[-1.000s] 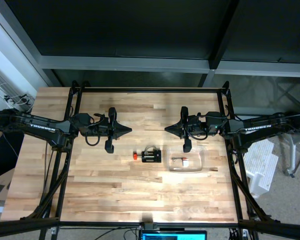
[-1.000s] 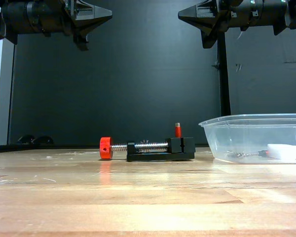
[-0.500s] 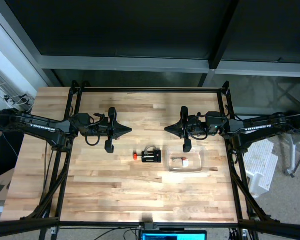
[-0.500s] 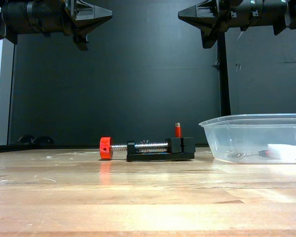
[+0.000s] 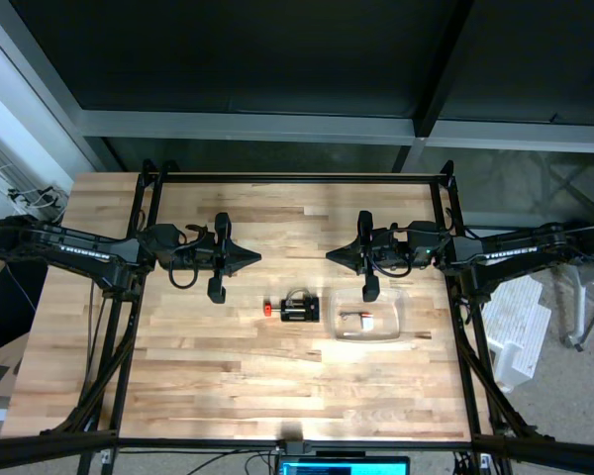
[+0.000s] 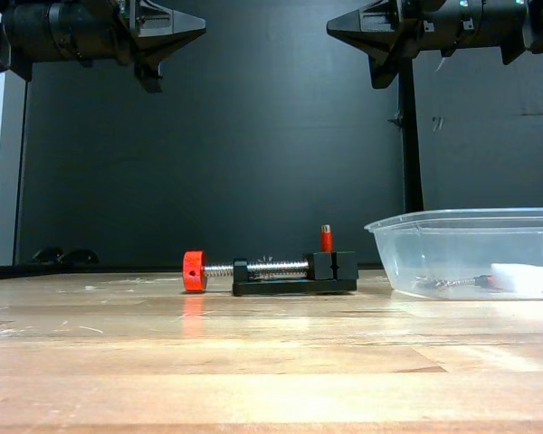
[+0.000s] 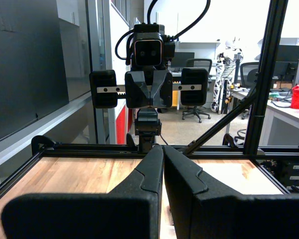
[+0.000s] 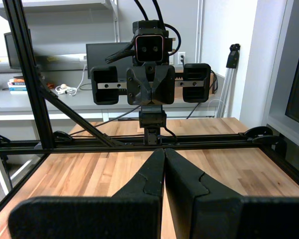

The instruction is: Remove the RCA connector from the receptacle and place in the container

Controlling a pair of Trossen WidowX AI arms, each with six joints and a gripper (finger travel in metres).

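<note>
Finishing step: RCA connector (image 6: 450, 282) lies in container (image 6: 391, 253).
Left gripper (image 5: 255, 257): high, jaws together.
Right gripper (image 5: 330, 257): high, jaws together.
Next: probably nothing.

The low view cuts your container (image 6: 462, 237) at the right edge — left gripper (image 6: 199, 32) and right gripper (image 6: 332, 32), high above, at the top; the RCA connector (image 6: 452, 282) inside is blurred.

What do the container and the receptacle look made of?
The container looks like clear, glossy thin plastic: you see through its wall. The receptacle seems matte black plastic or metal, with a silvery threaded screw, likely steel. The left gripper and right gripper hang shut above the table, apart from both.
</note>
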